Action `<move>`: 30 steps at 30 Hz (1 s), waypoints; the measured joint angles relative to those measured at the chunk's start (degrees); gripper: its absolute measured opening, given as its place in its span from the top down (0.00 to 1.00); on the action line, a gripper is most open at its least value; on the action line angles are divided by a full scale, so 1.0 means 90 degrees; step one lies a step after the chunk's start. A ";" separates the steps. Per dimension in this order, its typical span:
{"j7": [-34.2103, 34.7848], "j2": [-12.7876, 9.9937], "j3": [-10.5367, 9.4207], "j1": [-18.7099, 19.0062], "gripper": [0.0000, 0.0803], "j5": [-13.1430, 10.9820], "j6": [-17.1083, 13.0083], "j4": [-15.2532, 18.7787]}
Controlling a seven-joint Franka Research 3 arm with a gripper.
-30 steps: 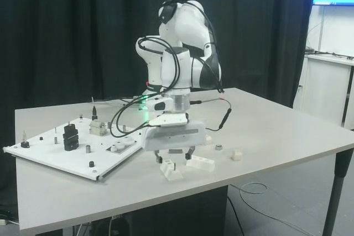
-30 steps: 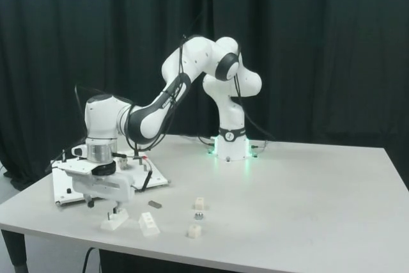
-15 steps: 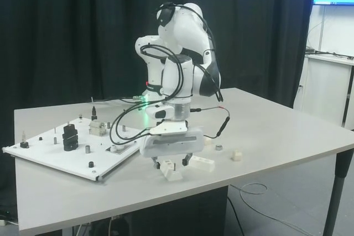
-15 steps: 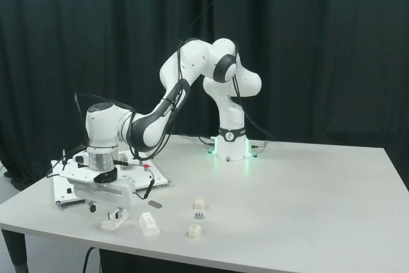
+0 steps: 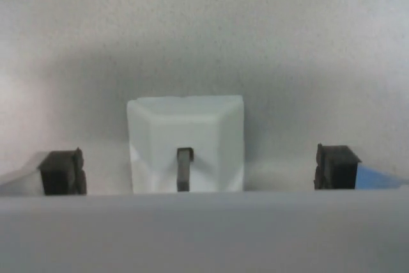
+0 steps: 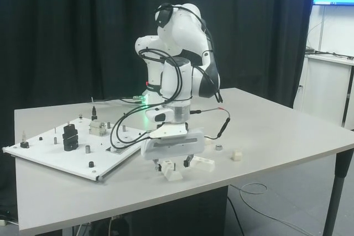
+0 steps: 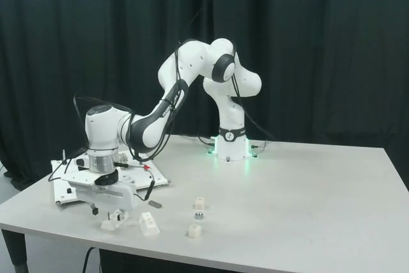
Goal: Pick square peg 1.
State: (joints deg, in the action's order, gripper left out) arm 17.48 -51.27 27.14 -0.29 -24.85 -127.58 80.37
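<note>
Tool [image 5: 198, 169] is low over the front edge of the bench [image 6: 265, 131], fingers spread wide, nothing gripped yet. Wrist view says why: both black fingertips [image 5: 62, 172] sit well apart, one each side of the white block [image 5: 185, 142], w/ clear gaps to it, so the block is bracketed, not touched. The square peg 1 [image 5: 184, 168] is the small dark stub standing upright in the block's slot, roughly midway between the tips. Looks like the block is just a holder keeping the peg vertical so it can be pinched from above.

Room views: arm [image 7: 160, 110] folded forward and down, wrist pointing straight at the bench, tool [image 6: 172, 165] right above that white block [image 6: 171, 173]; can't tell from here if tips touch the bench. A second white block [image 6: 200, 163] lies just beside, small white cubes [image 6: 237, 155] further off, the white board [image 6: 61, 153] w/ fixtures to the other side, all apart from the tool.

My read: aligned on the peg, pre-grasp. Next needs a long closing stroke onto a thin stub; risk is clamping the holder instead, or nudging it
</note>
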 joint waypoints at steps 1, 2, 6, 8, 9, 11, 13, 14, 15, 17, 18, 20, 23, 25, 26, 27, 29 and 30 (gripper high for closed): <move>0.0011 0.0000 -0.0006 -0.0002 0.00 -0.0003 0.0000 -0.0001; 0.0030 0.0000 -0.0014 -0.0004 0.00 -0.0008 0.0000 -0.0003; 0.0138 0.0000 -0.0064 -0.0023 0.00 -0.0047 0.0000 -0.0018; 0.0166 0.0000 -0.0075 -0.0025 0.00 -0.0064 0.0000 -0.0024; 0.0169 0.0000 -0.0078 -0.0025 0.14 -0.0073 0.0000 -0.0028; 0.0169 0.0000 -0.0082 -0.0025 0.14 -0.0088 0.0000 -0.0033; 0.0169 0.0000 -0.0085 -0.0025 0.14 -0.0108 0.0000 -0.0038; 0.0169 0.0000 -0.0086 -0.0025 0.14 -0.0119 0.0000 -0.0039; 0.0169 0.0000 -0.0086 -0.0025 0.14 -0.0131 0.0000 -0.0040; 0.0169 0.0000 -0.0086 -0.0026 0.36 -0.0162 0.0000 -0.0041; 0.0169 0.0000 -0.0086 -0.0026 0.36 -0.0174 0.0000 -0.0042; 0.0169 0.0000 -0.0086 -0.0028 0.36 -0.0183 0.0000 -0.0043; 0.0169 0.0000 -0.0086 -0.0032 0.61 -0.0184 0.0000 -0.0046; 0.0168 0.0000 -0.0086 -0.0037 0.61 -0.0184 0.0000 -0.0049; 0.0168 0.0000 -0.0086 -0.0039 0.61 -0.0184 0.0000 -0.0050; 0.0168 0.0000 -0.0086 -0.0042 0.88 -0.0184 0.0000 -0.0052; 0.0168 0.0000 -0.0086 -0.0048 0.88 -0.0184 0.0000 -0.0054; 0.0168 0.0000 -0.0086 -0.0051 0.88 -0.0184 0.0000 -0.0055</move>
State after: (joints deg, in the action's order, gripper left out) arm 18.99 -51.27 26.36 -0.76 -26.51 -127.58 79.87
